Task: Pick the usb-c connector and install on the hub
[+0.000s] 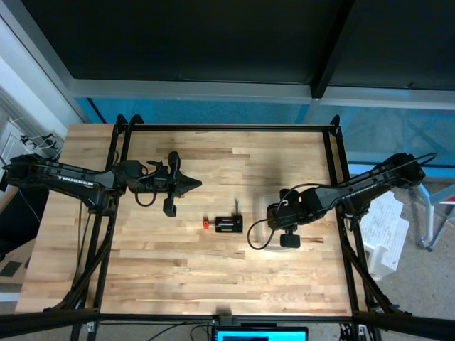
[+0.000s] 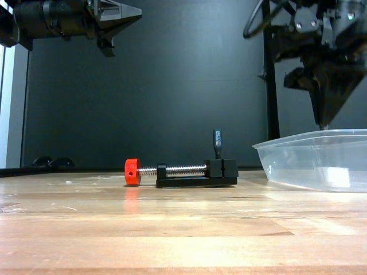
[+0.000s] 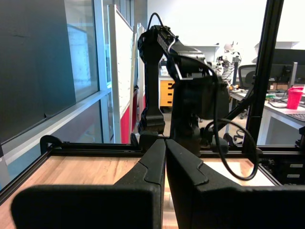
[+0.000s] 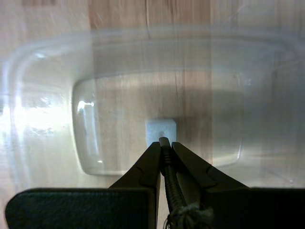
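My right gripper (image 1: 273,218) hangs point-down over a clear plastic tray (image 2: 298,172), its tips (image 2: 324,122) just above the rim. In the right wrist view the right gripper (image 4: 164,144) is shut on the usb-c connector (image 4: 164,143), a thin dark piece with a frayed cord behind it, held above the tray floor. The hub (image 2: 217,141) is a small black piece standing upright in a black clamp (image 2: 195,173) with a red knob (image 2: 132,172); it lies left of the tray (image 1: 236,207). My left gripper (image 1: 192,184) is shut and empty, held high at the left (image 2: 133,12), its fingers (image 3: 155,157) together.
A white square patch (image 4: 161,128) shows on the tray floor below the connector tip. A black frame (image 1: 227,128) edges the wooden table (image 1: 178,277). The clamp (image 1: 228,224) sits mid-table between the two arms.
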You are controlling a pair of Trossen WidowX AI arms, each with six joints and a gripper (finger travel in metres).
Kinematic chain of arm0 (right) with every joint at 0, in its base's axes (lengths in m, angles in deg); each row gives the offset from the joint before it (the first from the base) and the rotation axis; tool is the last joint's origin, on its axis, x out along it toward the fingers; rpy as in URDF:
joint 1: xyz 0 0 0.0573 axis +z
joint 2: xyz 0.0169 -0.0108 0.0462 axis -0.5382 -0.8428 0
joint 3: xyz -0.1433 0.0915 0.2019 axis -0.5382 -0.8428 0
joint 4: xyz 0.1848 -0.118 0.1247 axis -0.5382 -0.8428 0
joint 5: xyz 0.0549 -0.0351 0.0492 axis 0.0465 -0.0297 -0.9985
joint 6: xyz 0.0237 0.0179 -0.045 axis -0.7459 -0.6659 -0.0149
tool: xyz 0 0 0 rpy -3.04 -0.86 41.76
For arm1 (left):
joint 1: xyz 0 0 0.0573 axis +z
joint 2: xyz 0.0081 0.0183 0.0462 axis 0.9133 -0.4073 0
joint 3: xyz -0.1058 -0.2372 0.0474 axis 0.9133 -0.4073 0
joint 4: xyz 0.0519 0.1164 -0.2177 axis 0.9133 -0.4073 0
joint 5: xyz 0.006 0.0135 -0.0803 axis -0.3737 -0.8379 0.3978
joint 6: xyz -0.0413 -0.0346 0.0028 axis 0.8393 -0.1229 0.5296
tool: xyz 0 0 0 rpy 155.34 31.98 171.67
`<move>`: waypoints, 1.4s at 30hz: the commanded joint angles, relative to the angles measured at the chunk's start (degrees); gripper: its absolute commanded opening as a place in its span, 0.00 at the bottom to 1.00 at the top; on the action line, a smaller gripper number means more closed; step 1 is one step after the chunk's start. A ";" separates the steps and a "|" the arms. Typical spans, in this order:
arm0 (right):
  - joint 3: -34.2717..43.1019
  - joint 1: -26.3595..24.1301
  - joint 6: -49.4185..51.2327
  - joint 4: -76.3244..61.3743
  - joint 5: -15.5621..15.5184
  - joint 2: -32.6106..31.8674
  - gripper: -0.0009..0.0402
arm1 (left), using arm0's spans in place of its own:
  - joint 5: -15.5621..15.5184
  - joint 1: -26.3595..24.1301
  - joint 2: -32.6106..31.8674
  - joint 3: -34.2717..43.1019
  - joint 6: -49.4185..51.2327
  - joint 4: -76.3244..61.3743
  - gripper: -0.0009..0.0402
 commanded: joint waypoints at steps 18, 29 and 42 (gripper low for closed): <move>10.62 -1.64 4.35 -5.99 0.07 -0.52 0.02 | 0.02 0.00 0.00 0.00 0.00 0.02 0.02; 17.92 -4.48 5.62 -5.95 0.04 -7.72 0.02 | 0.00 0.00 0.00 0.00 0.00 -0.02 0.02; 27.67 -5.77 6.08 -5.95 0.02 -17.94 0.02 | 0.02 0.00 0.00 0.00 0.00 0.02 0.02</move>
